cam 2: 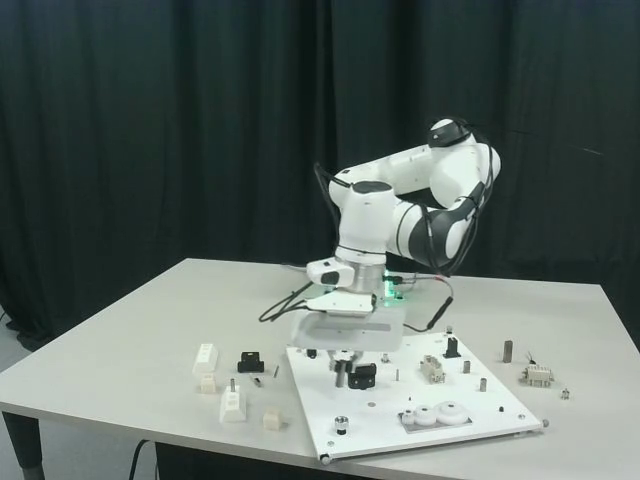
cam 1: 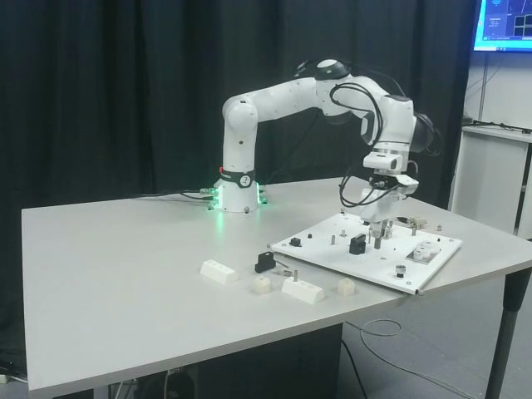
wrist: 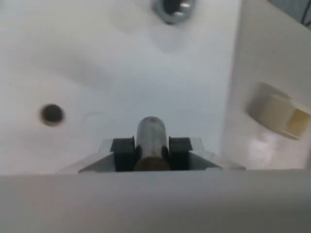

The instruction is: Place round peg 4.

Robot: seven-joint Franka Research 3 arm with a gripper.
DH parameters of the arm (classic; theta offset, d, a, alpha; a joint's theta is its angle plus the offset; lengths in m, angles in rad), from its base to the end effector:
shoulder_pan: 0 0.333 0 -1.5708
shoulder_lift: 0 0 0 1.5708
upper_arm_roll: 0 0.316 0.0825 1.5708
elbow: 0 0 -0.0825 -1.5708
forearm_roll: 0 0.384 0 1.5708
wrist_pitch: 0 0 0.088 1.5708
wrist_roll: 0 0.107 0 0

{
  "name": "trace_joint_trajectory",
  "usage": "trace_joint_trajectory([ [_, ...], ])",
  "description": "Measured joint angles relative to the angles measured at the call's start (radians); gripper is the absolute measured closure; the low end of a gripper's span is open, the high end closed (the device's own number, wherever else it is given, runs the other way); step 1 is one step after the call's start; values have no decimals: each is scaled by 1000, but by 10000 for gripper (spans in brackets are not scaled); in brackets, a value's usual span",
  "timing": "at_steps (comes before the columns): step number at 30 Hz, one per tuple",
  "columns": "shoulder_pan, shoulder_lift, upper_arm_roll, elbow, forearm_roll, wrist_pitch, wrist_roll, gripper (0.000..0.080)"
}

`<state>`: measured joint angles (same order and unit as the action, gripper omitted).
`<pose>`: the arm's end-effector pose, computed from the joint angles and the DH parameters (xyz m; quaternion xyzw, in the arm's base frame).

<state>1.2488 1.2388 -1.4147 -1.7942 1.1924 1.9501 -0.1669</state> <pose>0.6356 0.1000 0.2735 0.9851 -0.1467 0.0640 0.0630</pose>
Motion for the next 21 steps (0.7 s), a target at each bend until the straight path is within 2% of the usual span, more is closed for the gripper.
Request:
trace_joint_trajectory([
  [8, -41, 0, -20, -9, -27, -6, -36, 658],
  [21, -125, 0, -47, -33, -25, -79, -117, 658],
])
